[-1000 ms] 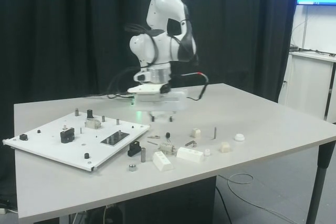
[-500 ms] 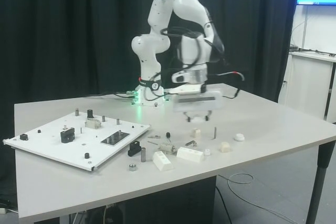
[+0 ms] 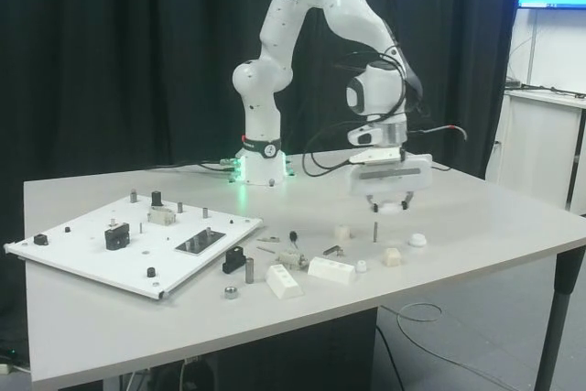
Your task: Place large gear.
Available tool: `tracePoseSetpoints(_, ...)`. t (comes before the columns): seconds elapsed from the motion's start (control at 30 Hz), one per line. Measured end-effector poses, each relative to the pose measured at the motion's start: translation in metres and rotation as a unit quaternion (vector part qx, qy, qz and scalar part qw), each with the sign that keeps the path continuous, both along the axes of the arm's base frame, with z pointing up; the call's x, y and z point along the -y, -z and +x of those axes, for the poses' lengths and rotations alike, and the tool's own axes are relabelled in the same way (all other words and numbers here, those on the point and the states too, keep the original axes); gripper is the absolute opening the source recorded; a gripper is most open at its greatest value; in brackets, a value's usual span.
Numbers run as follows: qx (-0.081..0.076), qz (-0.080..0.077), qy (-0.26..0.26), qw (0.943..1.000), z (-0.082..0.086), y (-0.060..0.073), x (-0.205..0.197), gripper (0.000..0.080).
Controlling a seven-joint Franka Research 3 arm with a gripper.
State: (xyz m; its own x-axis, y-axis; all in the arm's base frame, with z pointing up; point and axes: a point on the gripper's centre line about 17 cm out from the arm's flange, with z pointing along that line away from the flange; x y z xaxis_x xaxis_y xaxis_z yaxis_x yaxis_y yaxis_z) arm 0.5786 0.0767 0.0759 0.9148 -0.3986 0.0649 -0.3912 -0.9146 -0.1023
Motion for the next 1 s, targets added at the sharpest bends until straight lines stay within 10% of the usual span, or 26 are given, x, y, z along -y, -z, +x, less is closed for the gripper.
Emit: tracePoseSetpoints(1.0,-0.026,-0.018,-0.035,0.9989,-0.025,0.042,-0.059,0.0596)
